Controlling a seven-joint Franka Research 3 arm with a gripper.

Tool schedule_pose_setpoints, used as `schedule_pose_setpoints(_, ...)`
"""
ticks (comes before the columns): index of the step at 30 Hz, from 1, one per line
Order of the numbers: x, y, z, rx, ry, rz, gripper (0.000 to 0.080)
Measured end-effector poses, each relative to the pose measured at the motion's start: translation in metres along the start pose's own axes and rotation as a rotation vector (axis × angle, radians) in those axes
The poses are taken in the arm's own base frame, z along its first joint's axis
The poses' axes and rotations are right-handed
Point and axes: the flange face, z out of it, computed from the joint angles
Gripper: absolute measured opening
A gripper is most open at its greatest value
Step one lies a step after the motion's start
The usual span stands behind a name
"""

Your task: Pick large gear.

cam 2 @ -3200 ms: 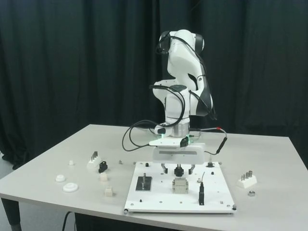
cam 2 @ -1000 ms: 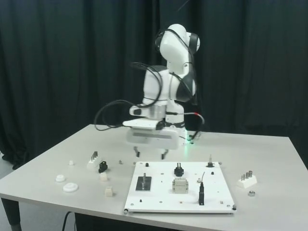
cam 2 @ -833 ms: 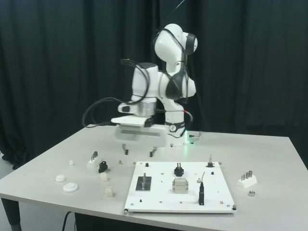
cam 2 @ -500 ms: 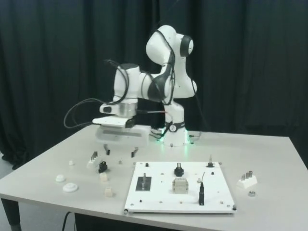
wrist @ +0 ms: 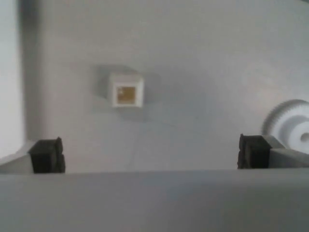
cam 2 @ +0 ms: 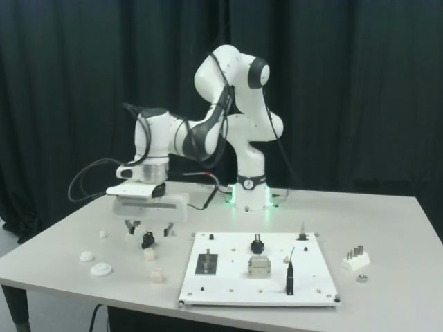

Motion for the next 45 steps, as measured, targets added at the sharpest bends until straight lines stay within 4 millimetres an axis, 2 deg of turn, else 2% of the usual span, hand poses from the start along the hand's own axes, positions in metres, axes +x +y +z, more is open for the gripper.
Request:
schedule_pose_setpoints(26,0.032,0.116,0.073,0.050,-0.041,-0.072,0.0800)
schedule_pose_setpoints(34,0.037,0.133,0.089,0.079,-0.046,-0.060,0.0800)
schedule_pose_setpoints(45,0.047,0.143,0.103,0.083,-0.041,-0.064,0.0800)
